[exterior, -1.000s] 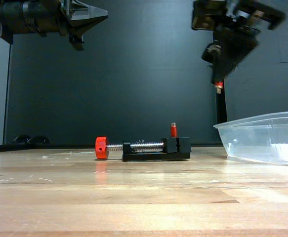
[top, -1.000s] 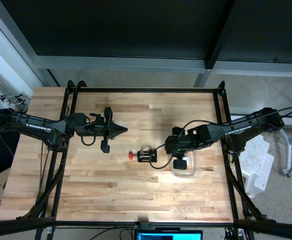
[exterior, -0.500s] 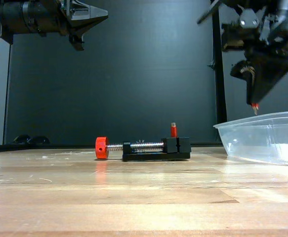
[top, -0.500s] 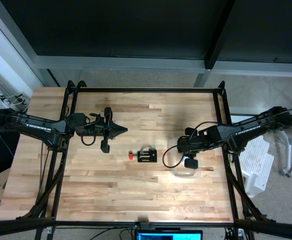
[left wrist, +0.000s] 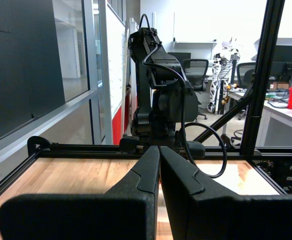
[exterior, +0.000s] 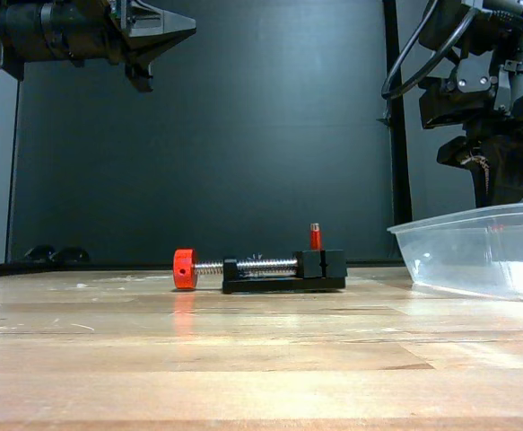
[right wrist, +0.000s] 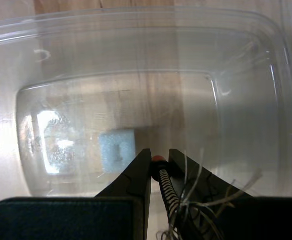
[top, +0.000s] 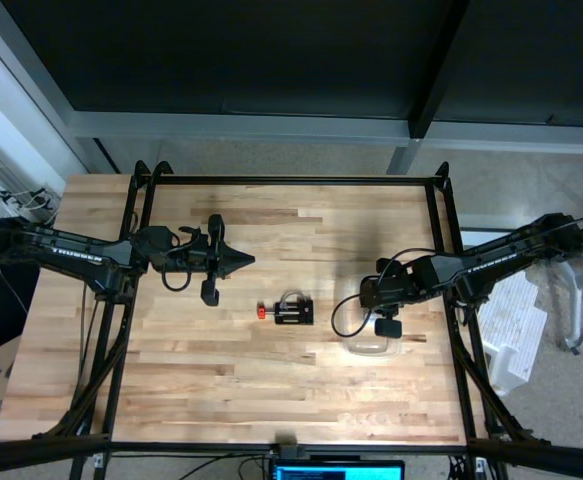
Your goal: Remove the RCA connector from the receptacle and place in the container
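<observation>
The receptacle is a black block with a red end knob, lying mid-table; a small red stub stands upright on it. My right gripper hangs tip-down over the clear container, its tip dipping just below the rim in the low view. It is shut on the RCA connector, whose red tip shows between the fingers, with a coiled lead and thin wires trailing behind. My left gripper is shut on nothing and hovers high at the left, well away from the block.
A small pale blue cube lies on the container's floor beside the right gripper's tip. The container sits right of the receptacle. A black frame runs along the back and sides of the wooden table.
My right gripper carried the connector rightward away from the receptacle and came down, so its tip is now inside the container's rim. The left arm has not moved.
</observation>
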Tool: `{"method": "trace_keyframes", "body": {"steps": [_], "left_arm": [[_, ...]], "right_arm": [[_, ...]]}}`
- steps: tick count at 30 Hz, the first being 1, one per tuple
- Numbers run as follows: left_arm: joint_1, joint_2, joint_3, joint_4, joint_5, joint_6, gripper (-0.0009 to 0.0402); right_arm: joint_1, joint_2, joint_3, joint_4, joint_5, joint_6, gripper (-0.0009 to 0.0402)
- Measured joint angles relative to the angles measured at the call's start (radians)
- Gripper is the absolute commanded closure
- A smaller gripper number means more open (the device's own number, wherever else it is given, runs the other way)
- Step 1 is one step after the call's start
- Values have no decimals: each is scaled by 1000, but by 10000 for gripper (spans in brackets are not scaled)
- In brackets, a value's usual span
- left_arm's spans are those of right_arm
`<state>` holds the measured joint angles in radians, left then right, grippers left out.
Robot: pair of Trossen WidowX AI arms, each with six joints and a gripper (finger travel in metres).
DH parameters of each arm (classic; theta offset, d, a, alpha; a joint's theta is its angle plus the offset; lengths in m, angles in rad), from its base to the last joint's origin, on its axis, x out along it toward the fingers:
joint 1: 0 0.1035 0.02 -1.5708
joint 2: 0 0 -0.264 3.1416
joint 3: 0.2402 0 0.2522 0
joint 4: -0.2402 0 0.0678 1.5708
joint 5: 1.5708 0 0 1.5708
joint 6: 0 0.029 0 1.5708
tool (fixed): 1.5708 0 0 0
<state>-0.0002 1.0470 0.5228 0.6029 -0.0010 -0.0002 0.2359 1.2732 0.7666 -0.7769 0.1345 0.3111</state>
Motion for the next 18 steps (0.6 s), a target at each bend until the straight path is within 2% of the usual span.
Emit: {"method": "trace_keyframes", "body": {"steps": [4, 9, 13, 18], "left_arm": [[0, 0, 0, 0, 0, 0, 393], [0, 0, 0, 0, 0, 0, 393], [0, 0, 0, 0, 0, 0, 393], [0, 0, 0, 0, 0, 0, 393]], "right_arm": [[0, 0, 6, 3, -1, 0, 263], [0, 0, 7, 3, -4, -2, 220], [0, 0, 7, 3, -4, -2, 208], [0, 0, 39, -14, -4, -3, 213]]}}
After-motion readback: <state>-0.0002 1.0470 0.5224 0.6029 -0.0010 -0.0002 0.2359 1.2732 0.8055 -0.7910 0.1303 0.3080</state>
